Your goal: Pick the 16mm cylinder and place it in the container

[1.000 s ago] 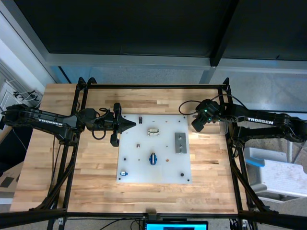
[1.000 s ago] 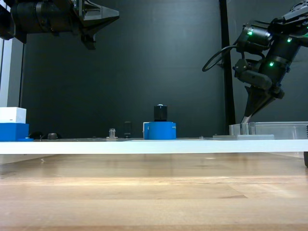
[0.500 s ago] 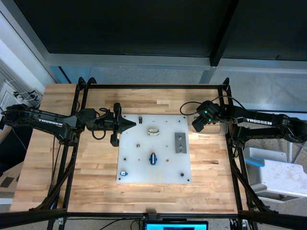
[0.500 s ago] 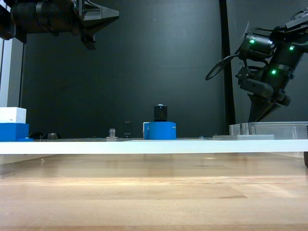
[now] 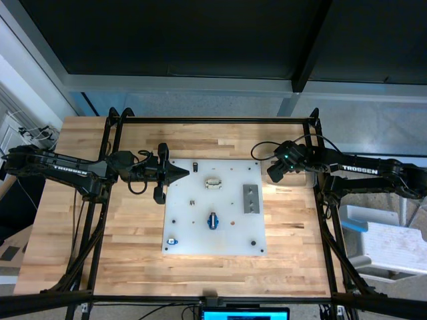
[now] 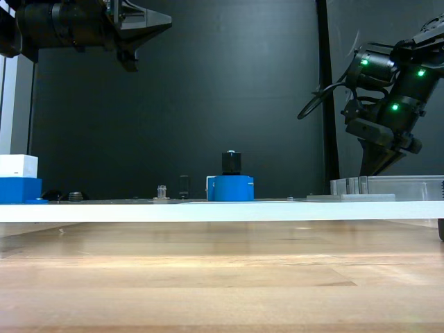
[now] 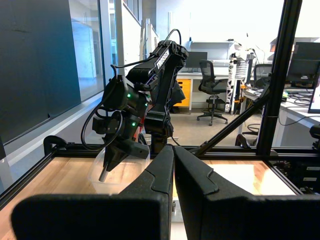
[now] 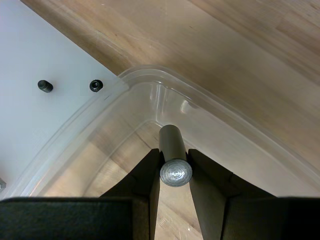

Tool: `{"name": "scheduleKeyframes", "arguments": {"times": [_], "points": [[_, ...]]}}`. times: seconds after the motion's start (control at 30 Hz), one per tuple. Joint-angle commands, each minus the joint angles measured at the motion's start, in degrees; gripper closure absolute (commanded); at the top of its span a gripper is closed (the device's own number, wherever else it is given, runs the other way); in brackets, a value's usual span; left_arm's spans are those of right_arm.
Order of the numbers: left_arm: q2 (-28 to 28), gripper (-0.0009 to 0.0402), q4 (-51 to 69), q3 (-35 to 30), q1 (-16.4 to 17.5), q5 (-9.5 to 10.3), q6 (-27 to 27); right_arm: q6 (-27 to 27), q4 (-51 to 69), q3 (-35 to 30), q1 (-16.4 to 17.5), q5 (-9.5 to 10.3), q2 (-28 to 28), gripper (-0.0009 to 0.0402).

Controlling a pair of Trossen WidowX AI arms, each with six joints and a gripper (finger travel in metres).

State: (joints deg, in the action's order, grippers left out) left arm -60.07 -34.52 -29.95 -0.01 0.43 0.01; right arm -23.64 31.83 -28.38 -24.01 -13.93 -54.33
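The 16mm cylinder (image 8: 172, 142), a short grey metal peg, is clamped between the fingers of my right gripper (image 8: 173, 164). It hangs tip-down inside one rounded corner of the container (image 8: 235, 125), a clear plastic tub. In the low view the right gripper (image 6: 378, 163) dips behind the container (image 6: 406, 186), whose wall hides its fingertips. From above, the right gripper (image 5: 272, 175) sits just off the board's far right corner. My left gripper (image 5: 183, 173) is shut on nothing, parked high over the board's left edge.
The white board (image 5: 200, 233) carries a grey rectangular block (image 5: 251, 198), a blue-and-black part (image 5: 213, 221), a small blue part (image 5: 172, 241) and small pegs. A black frame rail (image 5: 213, 121) runs along the far table edge.
My right gripper has moved right and down with the cylinder, so its tip now sits behind the container's wall. The left arm has not moved.
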Motion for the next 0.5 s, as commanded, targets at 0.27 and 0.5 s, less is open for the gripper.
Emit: {"name": "scheduleKeyframes", "arguments": {"times": [0.27,0.5], "points": [[-0.02,0.0393,0.0,0.0,0.0,0.0,-0.02,-1.95,0.09,-0.02,0.39,0.04,-0.04,0.025],[-0.02,0.0393,0.0,0.0,0.02,0.0,0.0,-3.19,1.77,-0.61,1.44,0.04,-0.04,0.0241]]}}
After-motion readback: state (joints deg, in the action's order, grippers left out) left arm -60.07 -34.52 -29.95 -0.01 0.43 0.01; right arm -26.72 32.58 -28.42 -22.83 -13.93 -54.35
